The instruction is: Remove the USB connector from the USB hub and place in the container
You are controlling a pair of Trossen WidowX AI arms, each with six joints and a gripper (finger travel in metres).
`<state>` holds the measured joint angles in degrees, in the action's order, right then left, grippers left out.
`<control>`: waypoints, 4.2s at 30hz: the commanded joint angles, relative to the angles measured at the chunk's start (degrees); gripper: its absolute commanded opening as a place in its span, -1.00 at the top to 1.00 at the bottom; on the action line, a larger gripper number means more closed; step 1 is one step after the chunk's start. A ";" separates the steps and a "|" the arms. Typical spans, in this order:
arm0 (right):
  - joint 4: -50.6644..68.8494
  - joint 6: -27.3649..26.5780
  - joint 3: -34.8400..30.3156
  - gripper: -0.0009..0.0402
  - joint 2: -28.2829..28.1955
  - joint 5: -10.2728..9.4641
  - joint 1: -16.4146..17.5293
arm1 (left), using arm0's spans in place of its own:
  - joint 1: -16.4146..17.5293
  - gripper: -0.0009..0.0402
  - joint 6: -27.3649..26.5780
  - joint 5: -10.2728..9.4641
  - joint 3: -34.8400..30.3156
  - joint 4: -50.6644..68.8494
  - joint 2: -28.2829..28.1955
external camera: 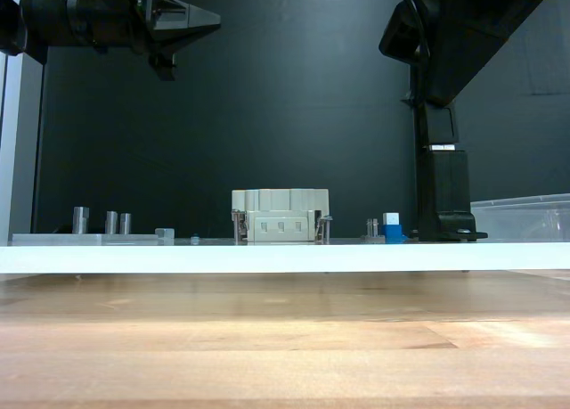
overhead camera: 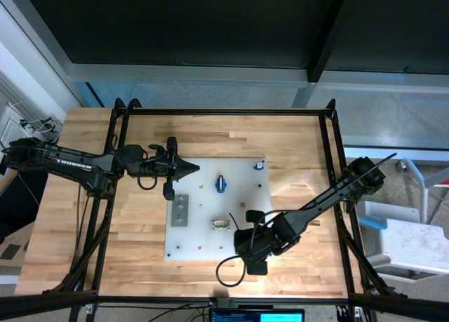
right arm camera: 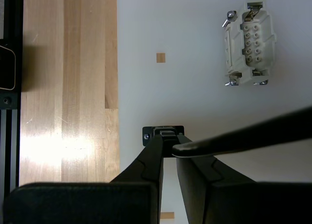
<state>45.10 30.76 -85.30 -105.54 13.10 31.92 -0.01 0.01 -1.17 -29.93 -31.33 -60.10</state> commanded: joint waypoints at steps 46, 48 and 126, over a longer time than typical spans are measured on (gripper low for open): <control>-5.75 3.85 7.30 0.96 5.66 3.91 3.26 | 0.02 0.95 0.02 0.02 -0.02 -0.02 -0.02; -5.62 3.78 7.52 0.96 6.16 4.17 3.43 | 0.00 0.95 0.00 0.02 -0.02 -0.04 -0.02; 8.35 42.01 43.19 0.96 47.87 5.57 -0.96 | 0.00 0.95 0.02 0.02 -0.02 -0.04 0.00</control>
<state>53.52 71.07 -42.59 -57.91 18.70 30.96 -0.01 0.01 -1.17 -29.93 -31.35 -60.10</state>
